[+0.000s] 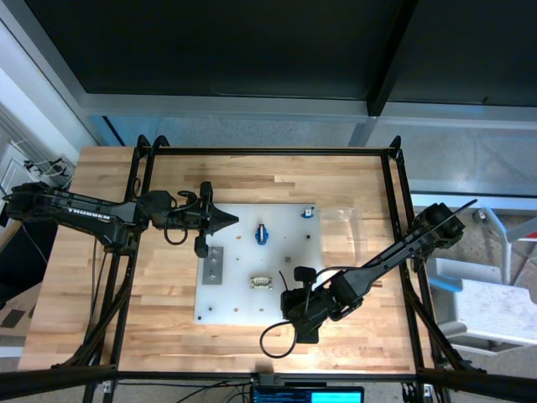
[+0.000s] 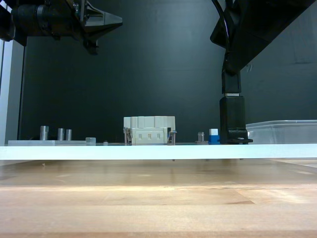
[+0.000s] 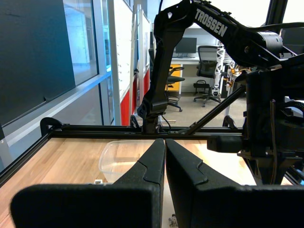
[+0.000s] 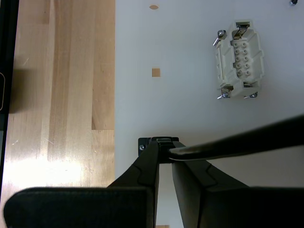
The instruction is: Remove the USB connector from the USB hub and place in the container
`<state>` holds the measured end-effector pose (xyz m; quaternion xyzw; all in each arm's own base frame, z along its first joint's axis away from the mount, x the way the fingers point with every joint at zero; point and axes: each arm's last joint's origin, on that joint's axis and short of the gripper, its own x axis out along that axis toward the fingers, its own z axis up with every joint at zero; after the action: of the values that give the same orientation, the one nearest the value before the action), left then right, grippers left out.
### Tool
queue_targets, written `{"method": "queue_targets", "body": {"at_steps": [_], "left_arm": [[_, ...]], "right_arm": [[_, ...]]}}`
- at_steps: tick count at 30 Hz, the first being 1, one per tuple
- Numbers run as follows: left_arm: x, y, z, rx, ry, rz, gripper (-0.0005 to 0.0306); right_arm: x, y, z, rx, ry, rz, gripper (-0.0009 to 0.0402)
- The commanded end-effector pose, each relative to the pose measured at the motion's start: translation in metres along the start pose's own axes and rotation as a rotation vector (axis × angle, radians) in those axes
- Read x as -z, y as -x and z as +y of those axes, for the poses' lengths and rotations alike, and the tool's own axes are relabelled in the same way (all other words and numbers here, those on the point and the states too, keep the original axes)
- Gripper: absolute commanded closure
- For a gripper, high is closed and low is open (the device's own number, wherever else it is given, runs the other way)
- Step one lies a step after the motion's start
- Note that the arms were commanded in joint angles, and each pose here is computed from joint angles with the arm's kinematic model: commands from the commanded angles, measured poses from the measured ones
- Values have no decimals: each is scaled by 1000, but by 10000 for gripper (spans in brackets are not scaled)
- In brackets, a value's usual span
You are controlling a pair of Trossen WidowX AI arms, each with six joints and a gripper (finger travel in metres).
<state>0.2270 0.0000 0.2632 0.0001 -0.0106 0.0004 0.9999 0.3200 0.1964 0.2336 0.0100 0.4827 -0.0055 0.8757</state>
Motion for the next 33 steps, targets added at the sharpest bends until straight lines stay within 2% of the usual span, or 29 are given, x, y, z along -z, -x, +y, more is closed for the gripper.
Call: {"method": "queue_targets", "body": {"at_steps": [1,7,10,12,19,30,33], "left_arm": [[0,0,0,0,0,-1,300],[0,0,0,0,0,0,300],[0,0,0,0,0,0,300],[0,0,0,0,0,-1,300],[0,0,0,0,0,0,300],[0,0,0,0,0,-1,300],[0,0,0,0,0,-1,300]], "right_arm": [[-1,-1,-3,0,-10,7,393],[-2,-2,-6,9,-11,16,393],[-5,-4,-5,22,14,39,393],[-9,-6,-3,14,29,54,393],[-17,-9,-2,23,57,99,393],[-11,-7,0,14,10,102,393],[-9,-5,1,41,9,69,393]]}}
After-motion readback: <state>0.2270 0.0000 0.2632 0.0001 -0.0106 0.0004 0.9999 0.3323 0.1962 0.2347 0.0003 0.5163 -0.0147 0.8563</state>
